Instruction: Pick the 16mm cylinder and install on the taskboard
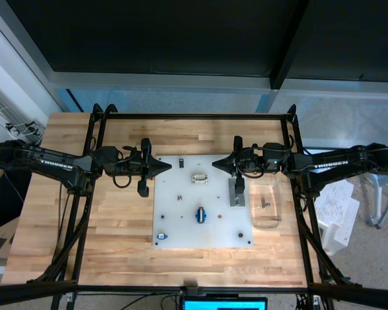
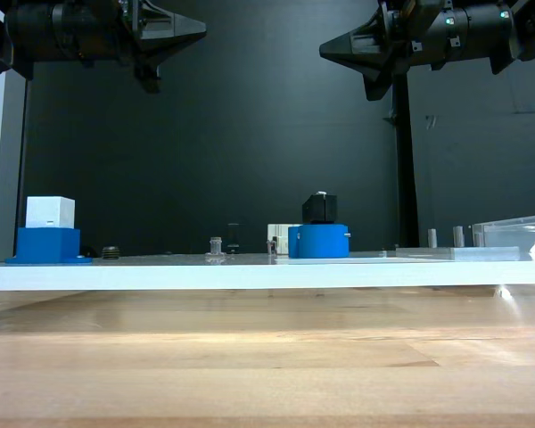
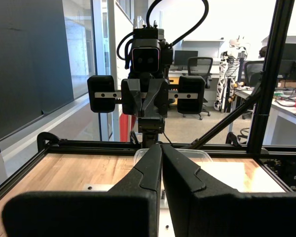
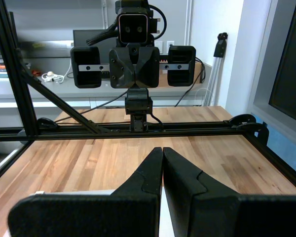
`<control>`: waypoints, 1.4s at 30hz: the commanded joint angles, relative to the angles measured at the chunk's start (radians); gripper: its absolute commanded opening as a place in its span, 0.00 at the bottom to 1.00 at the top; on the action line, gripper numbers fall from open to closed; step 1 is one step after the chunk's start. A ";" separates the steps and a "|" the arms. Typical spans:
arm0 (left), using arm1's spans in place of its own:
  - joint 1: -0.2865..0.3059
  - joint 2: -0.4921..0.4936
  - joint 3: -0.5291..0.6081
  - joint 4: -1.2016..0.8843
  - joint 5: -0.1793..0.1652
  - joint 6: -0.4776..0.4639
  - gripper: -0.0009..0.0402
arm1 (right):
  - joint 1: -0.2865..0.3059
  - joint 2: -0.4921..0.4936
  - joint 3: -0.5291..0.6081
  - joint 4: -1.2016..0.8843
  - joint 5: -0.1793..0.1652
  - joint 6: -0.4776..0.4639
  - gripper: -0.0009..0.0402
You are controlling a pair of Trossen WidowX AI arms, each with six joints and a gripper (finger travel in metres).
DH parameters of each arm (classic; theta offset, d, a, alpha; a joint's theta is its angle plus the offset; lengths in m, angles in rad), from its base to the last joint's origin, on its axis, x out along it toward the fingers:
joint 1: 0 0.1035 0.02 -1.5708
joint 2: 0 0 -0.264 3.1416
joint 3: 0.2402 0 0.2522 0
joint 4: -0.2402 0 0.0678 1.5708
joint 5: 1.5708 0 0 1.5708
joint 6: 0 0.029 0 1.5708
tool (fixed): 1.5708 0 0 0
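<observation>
The taskboard (image 1: 181,216) is a white square plate in the middle of the table, with a blue fitting (image 1: 200,214) and a grey upright block (image 1: 237,192). A tiny silvery peg, which I take for the 16mm cylinder (image 1: 265,205), lies in the clear tray (image 1: 275,218) just right of the board. My left gripper (image 1: 170,166) hangs shut high over the board's far left edge. My right gripper (image 1: 213,165) faces it, shut and empty, over the board's far right part. Both tips show high up in the low view, left (image 2: 203,32) and right (image 2: 323,49). Neither gripper touches anything.
A black frame (image 1: 194,117) rims the wooden table. On the board stand a small white connector (image 1: 199,177), a blue-and-white block (image 2: 49,234) near the front left corner, and little pegs (image 2: 216,246). Each wrist view looks over its shut fingers (image 3: 150,168) (image 4: 150,170) at the opposite arm.
</observation>
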 commanded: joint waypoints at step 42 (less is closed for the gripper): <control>0.000 0.000 0.000 0.000 0.000 0.000 0.02 | 0.265 0.002 0.298 -1.369 0.098 0.166 0.14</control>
